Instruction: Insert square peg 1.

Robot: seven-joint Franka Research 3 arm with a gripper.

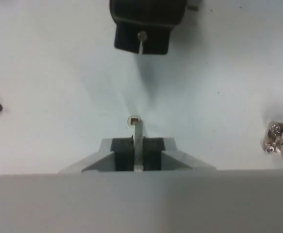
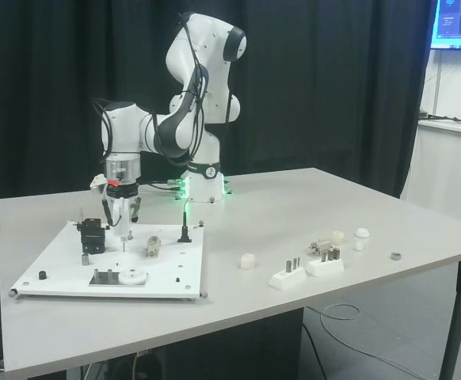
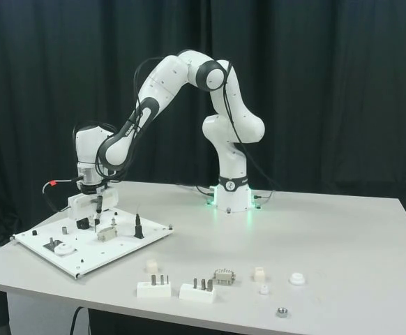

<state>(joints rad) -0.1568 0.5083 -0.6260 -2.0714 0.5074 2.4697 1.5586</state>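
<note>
Currently insertion step judged under way: square peg 1 (image 1: 137, 145) held clenched in jaws of gripper (image 1: 137, 162), upright above white board (image 2: 64, 269) on grey surface (image 2: 333, 206). Tip seen near small square hole (image 1: 133, 120); fine alignment, then straight descent called for.

1. The arm (image 3: 189, 77) is white, built of rounded segments with black bands at the joints.
2. A black cable (image 3: 248, 150) runs along its links.
3. Green lights glow at the base (image 3: 232, 200).
4. Its fingers (image 1: 122, 154) are black with grey outer shells.
</note>
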